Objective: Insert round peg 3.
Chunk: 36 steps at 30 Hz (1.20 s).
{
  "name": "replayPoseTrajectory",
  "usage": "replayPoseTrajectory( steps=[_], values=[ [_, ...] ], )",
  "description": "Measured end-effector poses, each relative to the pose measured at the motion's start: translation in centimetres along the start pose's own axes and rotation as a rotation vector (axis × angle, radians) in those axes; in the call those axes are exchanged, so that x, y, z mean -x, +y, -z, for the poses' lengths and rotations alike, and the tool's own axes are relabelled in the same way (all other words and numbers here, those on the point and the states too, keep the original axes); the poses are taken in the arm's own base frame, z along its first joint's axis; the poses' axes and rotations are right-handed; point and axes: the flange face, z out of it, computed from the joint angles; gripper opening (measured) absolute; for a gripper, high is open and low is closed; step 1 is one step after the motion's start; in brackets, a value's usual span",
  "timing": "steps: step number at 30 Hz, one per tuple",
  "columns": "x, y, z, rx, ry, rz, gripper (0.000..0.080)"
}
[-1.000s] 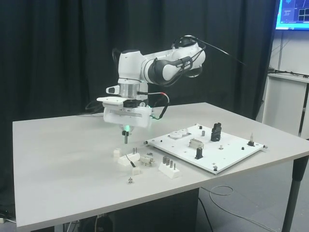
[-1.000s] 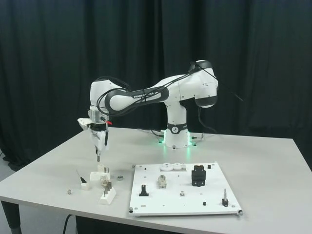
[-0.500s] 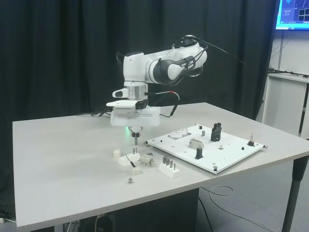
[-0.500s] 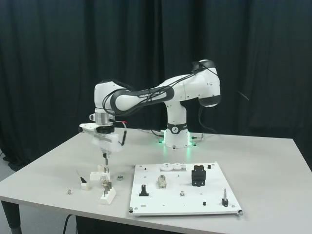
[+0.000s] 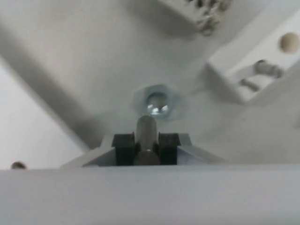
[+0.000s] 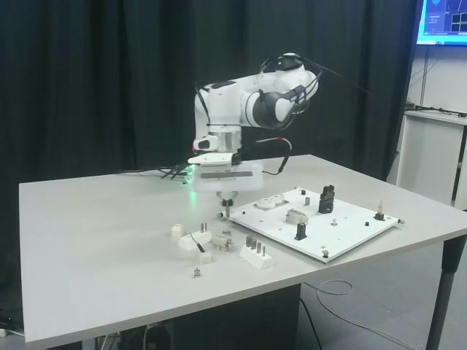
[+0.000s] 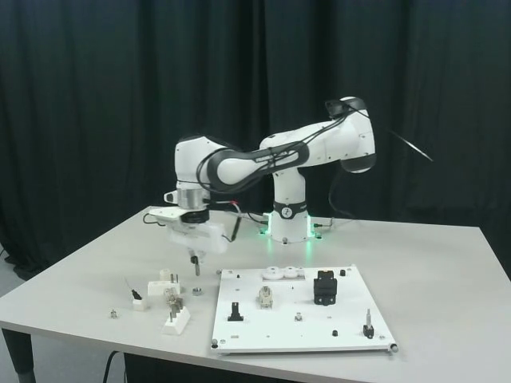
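My gripper hangs over the table just beyond the near-left corner of the white assembly board. It is shut on a short grey round peg that stands upright. In the wrist view the black finger pads clamp the peg on both sides. A metal nut lies on the table right under the peg's tip. The peg is well above the table and touches nothing.
White holder blocks with small pegs and pins stand in a cluster near the table's front, to the left of the board. The board carries black fixtures and other small parts. A white part shows beside the nut.
The arm has carried the peg away from the holder blocks, across toward the board's near-left corner. The gripper has stayed shut on the peg.
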Motion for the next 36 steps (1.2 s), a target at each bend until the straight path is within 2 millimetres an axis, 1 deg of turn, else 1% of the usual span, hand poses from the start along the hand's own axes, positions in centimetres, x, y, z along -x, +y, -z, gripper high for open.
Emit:
replayPoseTrajectory(
  steps=[11,18,25,36],
  values=[
    [4.5,-1.4,-0.5,0.004,0.013,0.077,0.0103],
    [6.6,-2.1,-0.7,0.002,0.018,0.117,0.0103],
    [7.9,-2.9,-1.0,0.004,0.033,0.15,0.0103],
    [9.1,-3.5,-2.2,-0.003,0.049,0.173,0.0103]
  ],
)
